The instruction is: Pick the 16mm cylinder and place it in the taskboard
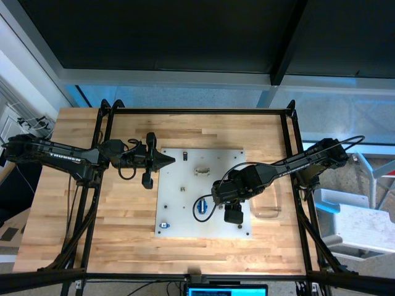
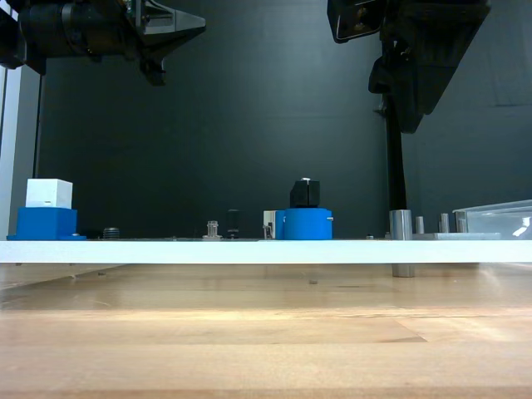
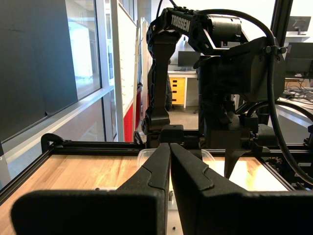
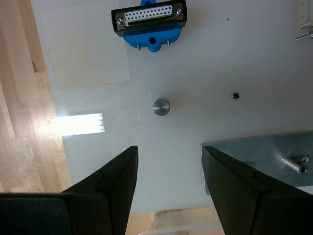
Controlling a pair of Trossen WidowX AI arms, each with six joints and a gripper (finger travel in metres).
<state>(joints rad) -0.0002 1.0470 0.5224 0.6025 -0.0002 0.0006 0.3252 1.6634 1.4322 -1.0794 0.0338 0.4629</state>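
The 16mm cylinder is a small round metal peg standing upright in the white taskboard, between a blue connector and a grey block. In the low view the cylinder sticks up from the taskboard, and its lower end shows beneath. My right gripper hangs open above it, fingers apart with nothing between them, clear of the peg. In the high view my right gripper covers the cylinder over the taskboard. My left gripper is shut, parked high at the board's left edge.
A blue connector with a black multi-pin socket sits on the board. A grey metal block carries small pegs beside the cylinder. A clear plastic tray lies at the board's right edge. Another blue fitting topped with a white cube stands at the left.
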